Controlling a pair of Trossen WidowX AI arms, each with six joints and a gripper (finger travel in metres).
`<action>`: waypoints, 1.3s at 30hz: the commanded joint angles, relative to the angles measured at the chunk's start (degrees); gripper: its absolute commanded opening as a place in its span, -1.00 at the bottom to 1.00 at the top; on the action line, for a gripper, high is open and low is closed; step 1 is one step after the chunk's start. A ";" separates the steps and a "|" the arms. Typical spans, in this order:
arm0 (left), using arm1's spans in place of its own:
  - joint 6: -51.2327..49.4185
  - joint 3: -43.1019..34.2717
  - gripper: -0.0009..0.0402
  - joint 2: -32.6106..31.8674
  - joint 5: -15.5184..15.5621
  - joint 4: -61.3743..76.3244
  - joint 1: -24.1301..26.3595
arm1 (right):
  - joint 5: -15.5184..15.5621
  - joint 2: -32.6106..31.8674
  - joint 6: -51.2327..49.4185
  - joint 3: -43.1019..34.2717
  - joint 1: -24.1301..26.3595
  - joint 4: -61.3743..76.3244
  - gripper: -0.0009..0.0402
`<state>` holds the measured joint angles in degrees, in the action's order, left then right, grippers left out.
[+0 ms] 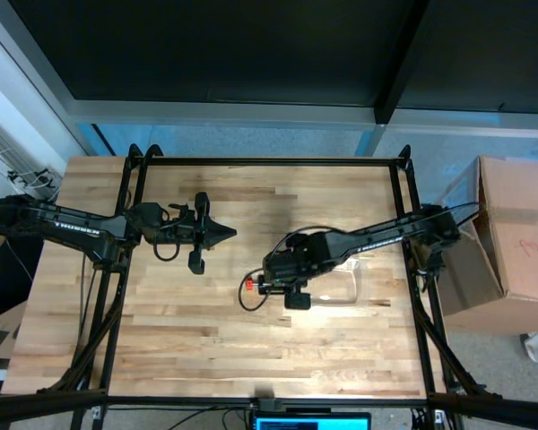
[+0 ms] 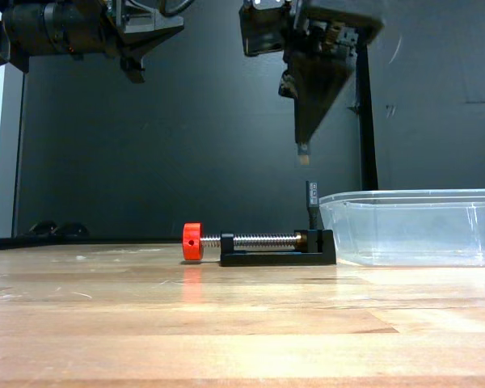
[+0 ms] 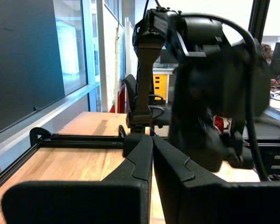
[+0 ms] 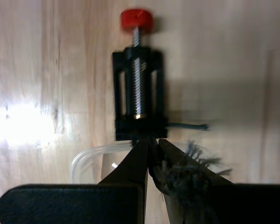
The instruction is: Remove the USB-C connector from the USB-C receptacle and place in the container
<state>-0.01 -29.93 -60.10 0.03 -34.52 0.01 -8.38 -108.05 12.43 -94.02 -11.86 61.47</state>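
Light wooden table. Small USB-C connector clamped in right pincer above black receptacle, ready for clear plastic container. Left pincer closed, upper left.

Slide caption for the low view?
Right gripper holds the USB-C connector above the clamped receptacle, beside the container; left gripper, jaws shut, hangs high left.

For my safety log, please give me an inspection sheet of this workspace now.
Surface: wooden table, pale planks.
Job's things: USB-C connector held in right end effector, clear above receptacle in vise; container beside vise.
Clutter: nothing seen.
End effectors: right shut on connector over vise; left end effector shut, raised, off to the left.
Cables: thin cable at vise.
Surroundings: cardboard box at right.
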 commanded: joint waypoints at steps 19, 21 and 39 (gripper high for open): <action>0.00 -0.02 -0.96 -0.02 0.00 0.02 0.00 | 0.90 7.63 0.76 4.57 -0.50 0.35 -0.96; 0.00 -0.02 -0.96 0.07 0.00 -0.02 0.00 | 0.94 9.92 1.22 7.76 -0.83 -1.27 -0.96; 0.00 -0.02 -0.96 0.00 0.00 0.00 0.00 | 0.94 22.27 4.61 33.77 -4.24 -10.62 -0.96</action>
<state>-0.01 -29.93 -60.10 0.03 -34.50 0.01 -7.40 -86.02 16.58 -61.84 -15.75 51.90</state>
